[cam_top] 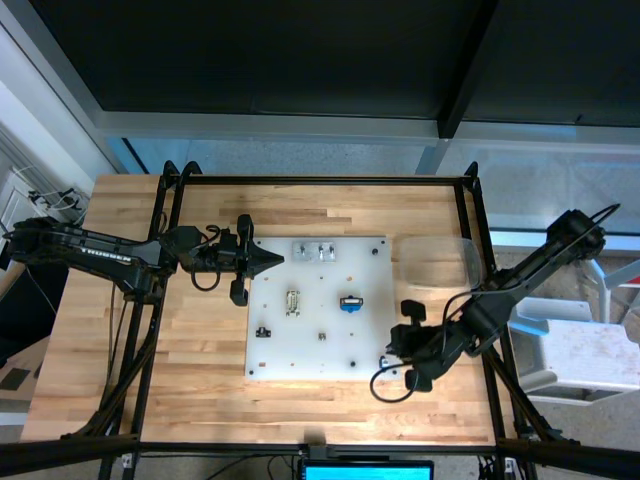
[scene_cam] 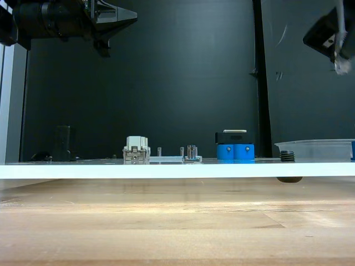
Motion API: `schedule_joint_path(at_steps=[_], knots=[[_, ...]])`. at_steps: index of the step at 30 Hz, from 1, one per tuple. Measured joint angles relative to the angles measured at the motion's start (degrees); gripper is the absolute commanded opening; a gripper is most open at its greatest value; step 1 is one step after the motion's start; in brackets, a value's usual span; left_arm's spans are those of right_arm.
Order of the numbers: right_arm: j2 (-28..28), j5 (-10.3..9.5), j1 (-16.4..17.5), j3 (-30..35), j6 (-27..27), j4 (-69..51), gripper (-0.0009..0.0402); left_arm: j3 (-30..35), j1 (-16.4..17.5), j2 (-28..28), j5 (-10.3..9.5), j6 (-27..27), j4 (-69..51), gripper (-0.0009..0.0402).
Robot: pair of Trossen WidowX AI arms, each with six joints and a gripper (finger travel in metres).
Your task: Remove the rj45 connector and place it in the container
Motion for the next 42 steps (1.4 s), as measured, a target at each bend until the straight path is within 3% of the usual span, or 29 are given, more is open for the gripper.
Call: schedule_joint_path(at_steps=[8,12,16,29,42], knots=[[-4.37,-0.33,-3.34,0.00,-1.64,-4.37,0.0000,0.02,0.00,0.00,0.00,0.00,0.02,0.0000],[-4.42,-3.06,-4.74,0.00,-3.26,-5.01,0.0000,0.02,0.00,0.00,0.02,0.00,0.00,0.0000],[-5.35,-3.39,-7.19,-0.02,-4.76,-6.58,0.0000,0.02,0.00,0.00,0.02,0.00,0.02,0.0000],[-14.82,-6.40,-22.10,-6.47,-7.72,-13.00,0.0000,0.02,0.00,0.00,0.00,0.00,0.02,0.0000],[-20.09,-6.32,-38.14,-8.13,-12.37,-25.29,0.0000,0.02,0.00,0.00,0.00,0.00,0.00,0.0000]])
